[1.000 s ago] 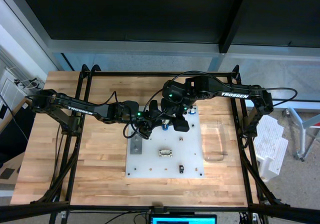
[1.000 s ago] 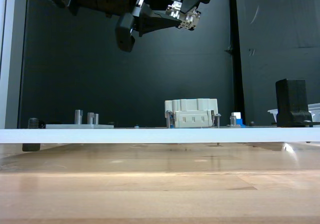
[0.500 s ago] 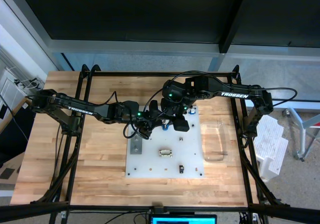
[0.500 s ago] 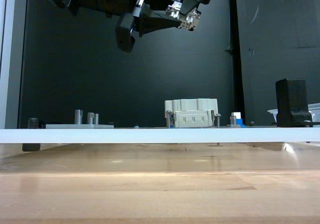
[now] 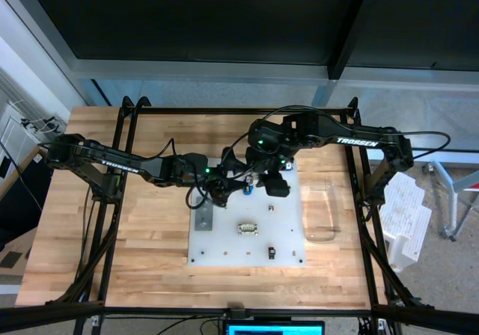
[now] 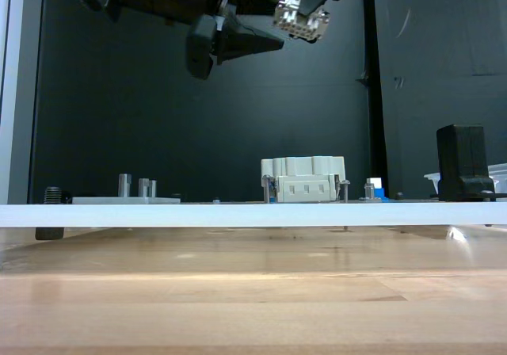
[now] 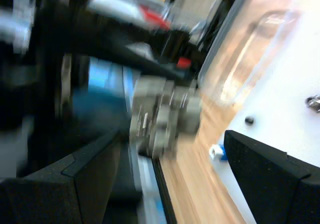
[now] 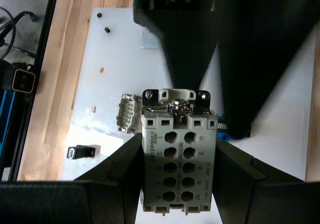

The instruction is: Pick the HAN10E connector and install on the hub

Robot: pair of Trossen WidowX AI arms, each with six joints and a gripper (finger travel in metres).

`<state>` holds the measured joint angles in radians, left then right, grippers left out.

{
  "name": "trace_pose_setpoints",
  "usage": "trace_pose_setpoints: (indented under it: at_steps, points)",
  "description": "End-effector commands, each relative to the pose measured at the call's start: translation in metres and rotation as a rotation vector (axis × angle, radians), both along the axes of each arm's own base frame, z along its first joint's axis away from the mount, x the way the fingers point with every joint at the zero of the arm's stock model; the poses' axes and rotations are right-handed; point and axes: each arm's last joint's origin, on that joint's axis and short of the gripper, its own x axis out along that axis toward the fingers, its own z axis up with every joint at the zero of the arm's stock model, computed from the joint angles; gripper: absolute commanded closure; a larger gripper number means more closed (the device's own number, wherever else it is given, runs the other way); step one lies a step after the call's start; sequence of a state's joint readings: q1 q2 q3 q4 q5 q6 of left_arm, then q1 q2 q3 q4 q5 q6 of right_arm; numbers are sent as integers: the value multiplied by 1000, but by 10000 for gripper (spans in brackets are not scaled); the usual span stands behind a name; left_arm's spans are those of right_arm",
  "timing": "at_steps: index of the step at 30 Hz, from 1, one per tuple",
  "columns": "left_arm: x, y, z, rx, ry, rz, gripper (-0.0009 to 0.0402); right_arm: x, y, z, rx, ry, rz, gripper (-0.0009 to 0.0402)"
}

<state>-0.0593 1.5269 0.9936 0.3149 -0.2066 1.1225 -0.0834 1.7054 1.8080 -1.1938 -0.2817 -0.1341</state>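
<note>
Grasping the beige-grey plastic HAN10E connector [image 8: 179, 156] aloft, the right gripper [image 8: 179, 184] should square it over the nearer beige-grey socket hub [image 6: 304, 178], with the left gripper [image 7: 173, 134] alongside, fingers released.

White capitals reading TROSSEN stand on the long link of the right arm [image 5: 352, 140], seen from above. The left arm [image 5: 112, 164] bears a like white word on its link, to the left of the left gripper [image 5: 230, 188] (too small to read with certainty). The right wrist view shows moulded numerals beside the pin holes on the face of the HAN10E connector [image 8: 179, 154], clamped in the right gripper [image 8: 180, 170]: 2, 7 and 10 can be made out. A line of fine print there is illegible.
</note>
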Motion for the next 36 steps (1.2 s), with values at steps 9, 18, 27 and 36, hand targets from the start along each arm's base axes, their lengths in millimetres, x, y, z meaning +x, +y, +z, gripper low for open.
trace_pose_setpoints:
  at_steps: [9, 18, 27, 36]
  points:
    - [-14, 5, -21, -468, 72, 189, 187, -8, 5, -12, -87, 70, -90, 289]
    - [-41, 7, -26, -739, 52, 217, 277, 1, 41, -24, -134, 100, -69, 288]
    - [-62, 6, -14, -942, 7, 177, 326, 10, 64, -35, -149, 104, -98, 287]
    - [-67, 7, -9, -1052, -23, 204, 380, 27, 91, -59, -160, 132, -84, 287]
